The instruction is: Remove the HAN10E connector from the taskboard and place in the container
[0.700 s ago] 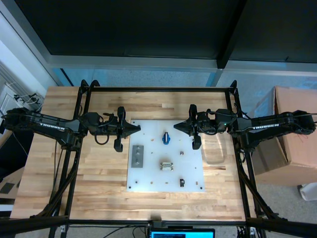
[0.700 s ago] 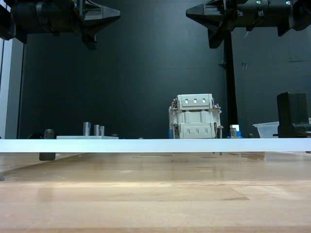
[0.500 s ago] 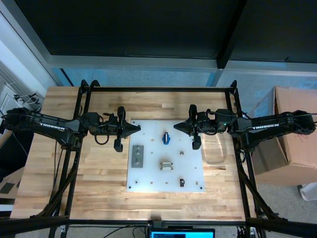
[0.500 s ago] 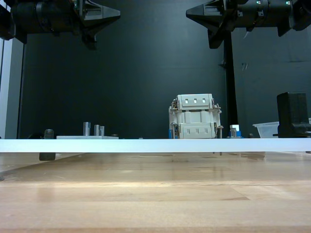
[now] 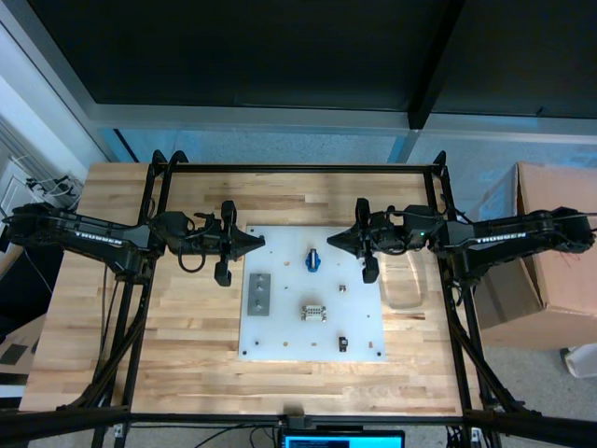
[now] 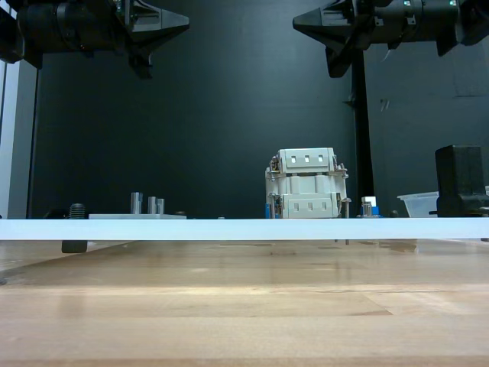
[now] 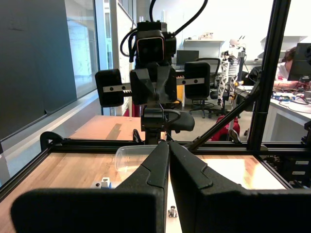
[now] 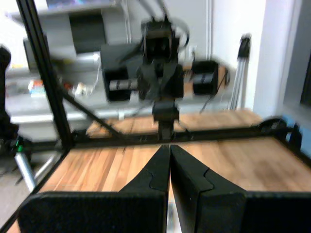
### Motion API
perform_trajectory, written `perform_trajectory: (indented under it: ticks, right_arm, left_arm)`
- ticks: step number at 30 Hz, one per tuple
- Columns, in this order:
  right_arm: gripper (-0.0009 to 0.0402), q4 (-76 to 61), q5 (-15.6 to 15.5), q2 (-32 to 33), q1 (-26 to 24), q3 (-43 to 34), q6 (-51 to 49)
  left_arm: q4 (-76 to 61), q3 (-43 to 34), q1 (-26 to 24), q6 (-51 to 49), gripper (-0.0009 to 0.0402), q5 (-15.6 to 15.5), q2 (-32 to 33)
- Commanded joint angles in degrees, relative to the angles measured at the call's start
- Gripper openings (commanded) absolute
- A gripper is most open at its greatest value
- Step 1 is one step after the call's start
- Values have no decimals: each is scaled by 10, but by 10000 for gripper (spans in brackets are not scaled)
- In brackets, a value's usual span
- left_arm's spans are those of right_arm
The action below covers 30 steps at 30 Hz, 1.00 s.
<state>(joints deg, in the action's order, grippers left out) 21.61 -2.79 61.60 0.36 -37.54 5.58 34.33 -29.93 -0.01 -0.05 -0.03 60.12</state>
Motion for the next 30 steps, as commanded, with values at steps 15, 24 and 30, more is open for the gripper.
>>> perform_trajectory:
  ticks: [15,24,30]
  right_arm:
    - [0,-537,48,149,134,-297,56]
    - [0,-681,53,241,154,-396,92]
    - [0,-706,62,276,161,-429,96]
  left_arm:
    - [0,0,0,0,0,0,0]
    - [0,0,0,0,0,0,0]
    - [0,0,0,0,0,0,0]
